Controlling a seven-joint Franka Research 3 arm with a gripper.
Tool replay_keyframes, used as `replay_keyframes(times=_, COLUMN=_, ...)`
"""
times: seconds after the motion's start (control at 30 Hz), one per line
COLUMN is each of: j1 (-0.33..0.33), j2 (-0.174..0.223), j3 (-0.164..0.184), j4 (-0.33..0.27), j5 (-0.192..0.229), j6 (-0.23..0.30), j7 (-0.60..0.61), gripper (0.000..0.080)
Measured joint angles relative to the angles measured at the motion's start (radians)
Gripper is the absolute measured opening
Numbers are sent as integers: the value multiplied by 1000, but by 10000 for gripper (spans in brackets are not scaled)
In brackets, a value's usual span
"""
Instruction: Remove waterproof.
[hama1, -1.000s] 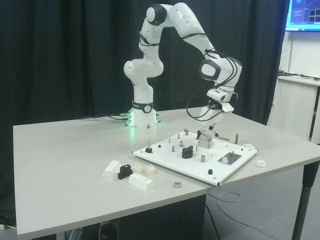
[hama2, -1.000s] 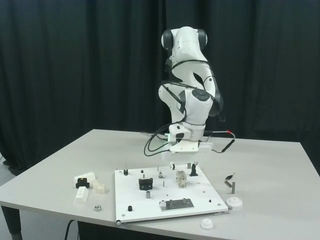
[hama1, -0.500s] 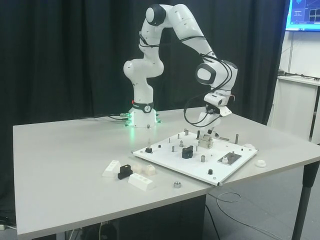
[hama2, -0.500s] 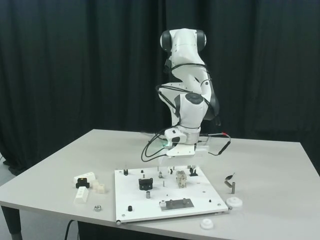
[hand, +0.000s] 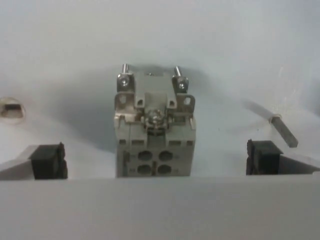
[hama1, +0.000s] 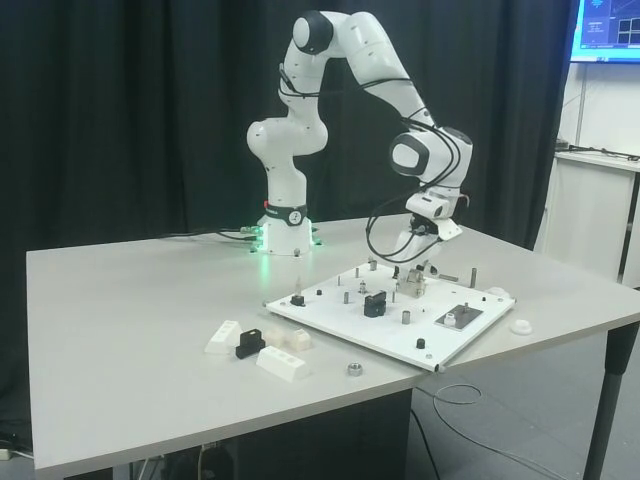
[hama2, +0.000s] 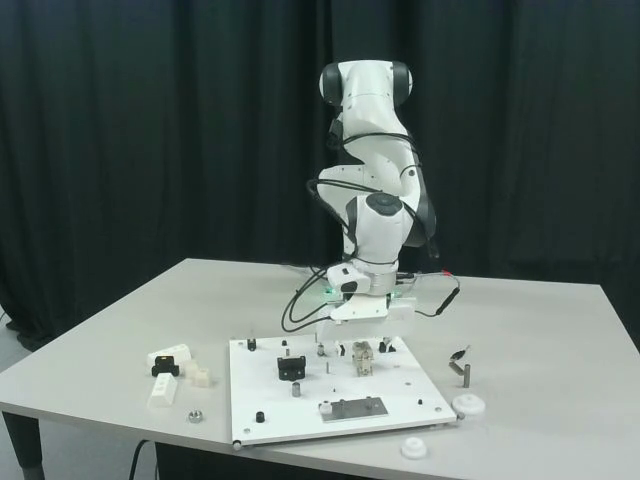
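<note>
Approach step: gripper (hand: 155, 162) spread wide, straddling the connector (hand: 154, 135) (nothing held), which is bolted toward the white board's (hama1: 330, 322) far edge. Next it probably lowers and pinches.

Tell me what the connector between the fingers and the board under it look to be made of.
Waterproof connector: pale moulded plastic body, apparently, with shiny metal brackets and screws on it that catch the light. Board: flat, matte white sheet, likely plastic or painted panel; it cannot be told which.

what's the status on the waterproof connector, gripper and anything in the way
Gripper open, fingers either side of the waterproof connector, not gripping. Connector seated on the white board. Nothing between the fingers but the connector.
</note>
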Motion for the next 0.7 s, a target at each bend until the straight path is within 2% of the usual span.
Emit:
replay_keyframes(times=0.27, j1=-6, j2=5, j3=0, j4=0, j5=0, j6=5, j7=0, gripper=800)
replay_keyframes(times=0.3, j1=-7, j2=6, j3=0, j4=0, j5=1, j6=5, j7=0, gripper=704)
replay_keyframes(times=0.47, j1=-13, j2=6, j3=0, j4=0, j5=2, j6=5, j7=0, gripper=704)
replay_keyframes(times=0.57, j1=-12, j2=6, j3=3, j4=-1, j5=22, j6=5, j7=0, gripper=704)
replay_keyframes(times=0.6, j1=-12, j2=6, j3=4, j4=-2, j5=26, j6=4, j7=0, gripper=364)
replay_keyframes(times=0.7, j1=-12, j2=6, j3=4, j4=-2, j5=38, j6=5, j7=6, gripper=364)
